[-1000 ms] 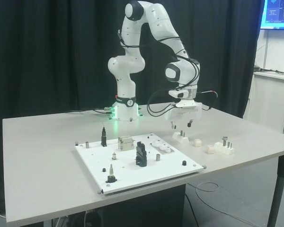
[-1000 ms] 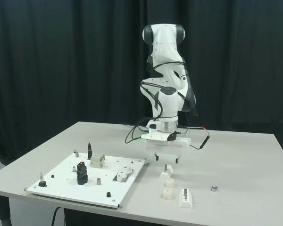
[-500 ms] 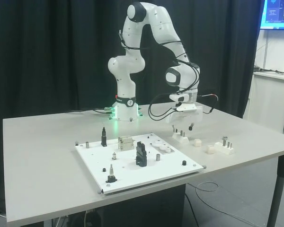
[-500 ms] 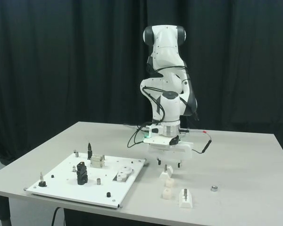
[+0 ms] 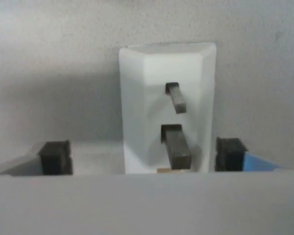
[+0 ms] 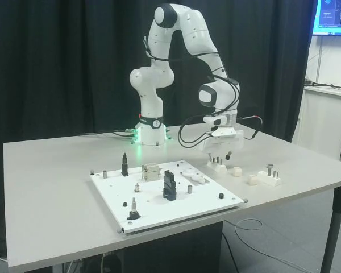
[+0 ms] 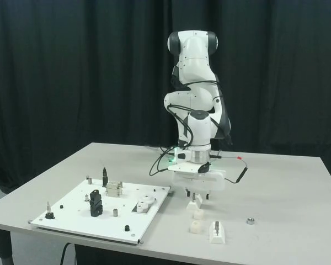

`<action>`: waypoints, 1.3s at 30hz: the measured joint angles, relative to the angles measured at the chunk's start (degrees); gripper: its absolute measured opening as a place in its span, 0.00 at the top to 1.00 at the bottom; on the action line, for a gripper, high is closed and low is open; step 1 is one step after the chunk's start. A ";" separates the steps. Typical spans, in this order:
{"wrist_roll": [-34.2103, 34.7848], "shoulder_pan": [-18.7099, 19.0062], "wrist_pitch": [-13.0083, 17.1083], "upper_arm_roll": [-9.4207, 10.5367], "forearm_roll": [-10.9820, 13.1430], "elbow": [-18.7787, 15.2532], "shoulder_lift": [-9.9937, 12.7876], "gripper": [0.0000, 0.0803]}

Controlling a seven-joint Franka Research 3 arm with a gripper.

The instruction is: Pick square peg 2.

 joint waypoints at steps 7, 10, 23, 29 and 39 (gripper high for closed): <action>0.34 -0.18 0.12 -0.08 0.00 0.03 0.08 0.19; 0.91 -0.25 0.12 -0.15 0.00 0.03 0.09 0.39; 2.74 -0.69 0.11 -0.34 0.00 0.03 0.09 0.91; 2.75 -0.81 0.00 -0.34 0.00 0.03 0.06 0.91; 2.76 -0.78 -1.80 0.00 0.00 0.03 -1.37 0.91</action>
